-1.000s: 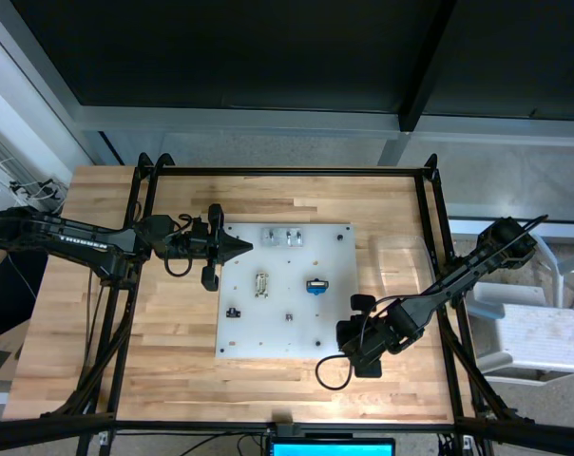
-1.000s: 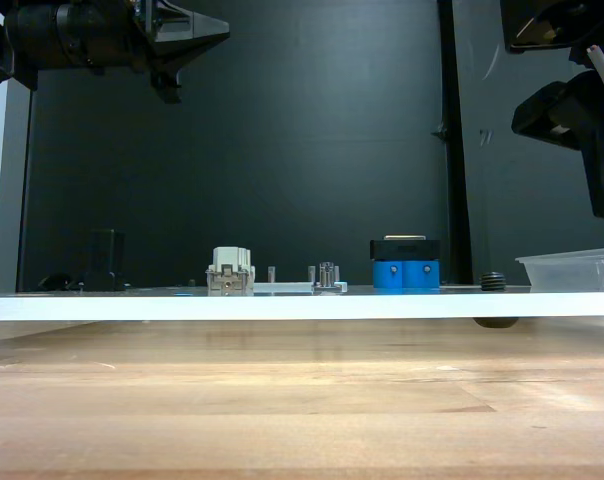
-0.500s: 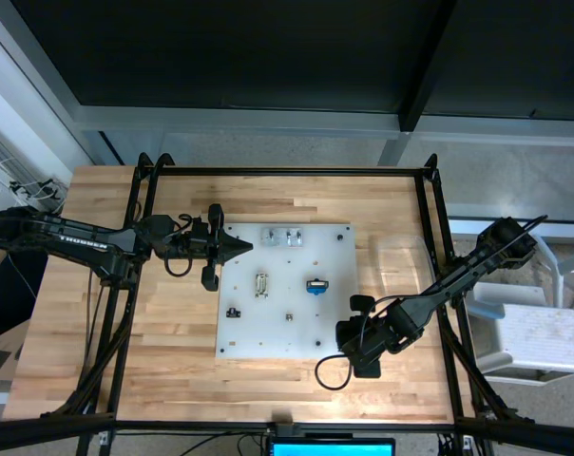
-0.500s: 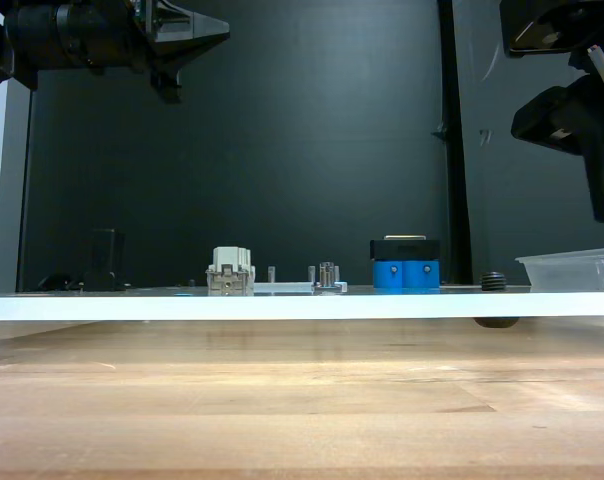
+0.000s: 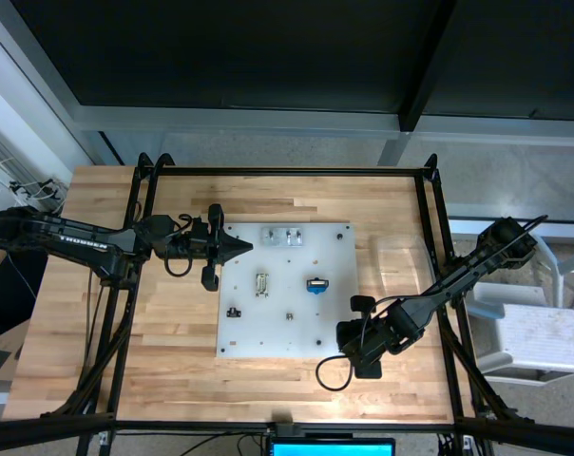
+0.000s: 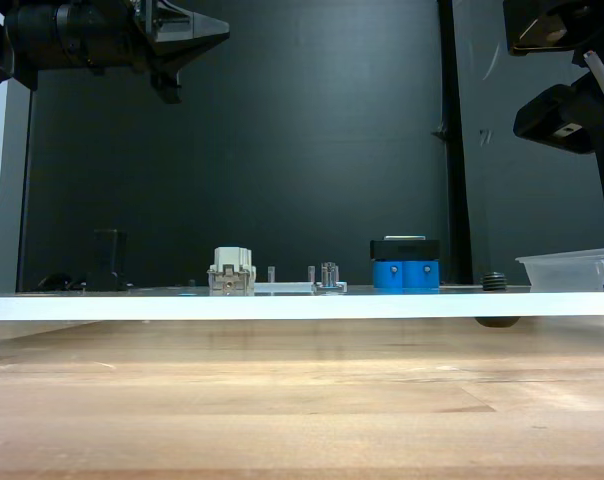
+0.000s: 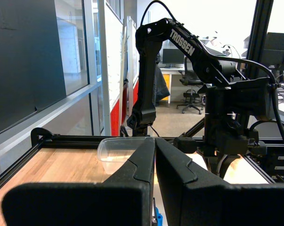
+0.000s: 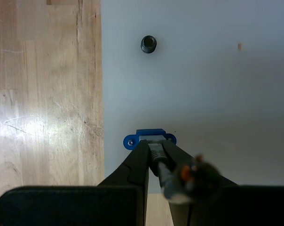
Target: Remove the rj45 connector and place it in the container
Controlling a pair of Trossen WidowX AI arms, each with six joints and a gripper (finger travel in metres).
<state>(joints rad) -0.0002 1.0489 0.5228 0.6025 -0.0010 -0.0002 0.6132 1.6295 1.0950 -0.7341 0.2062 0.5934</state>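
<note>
One working hand: the right gripper is low over the near right corner of the white board, fingers clamped from both sides on the rj45 connector.
Connector: a grey plug pinched between the fingertips, its nose at or inside the blue holder. Whether it is seated or already free cannot be told.
Around the holder: a black knob sits further along the board, and the bare wooden table begins just past the board's edge.
Container: the container is a clear tub on the table just beside the board's right edge, toward the far side and well apart from the right gripper. Nothing visible lies in it.
Left gripper: the left gripper hangs high above the board's far left edge, pointing inward, fingers pressed together on nothing.
Risk, slipping: the grip is at the very fingertips, so a pull that is not straight out of the holder could probably twist the plug loose and drop it on the board.
Risk, jamming: if the plug's latch catches, the pull may lift or drag the board.
Risk, missing: the tub is small and faint-edged, so a release off its centre could land the plug on the table.
Only the right wrist view shows: the plug, the grip and the holder, which the arm hides from above.
Only the high view shows: how the tub lies relative to the gripper.
Only the low view shows: how high the left gripper hangs above the board.
</note>
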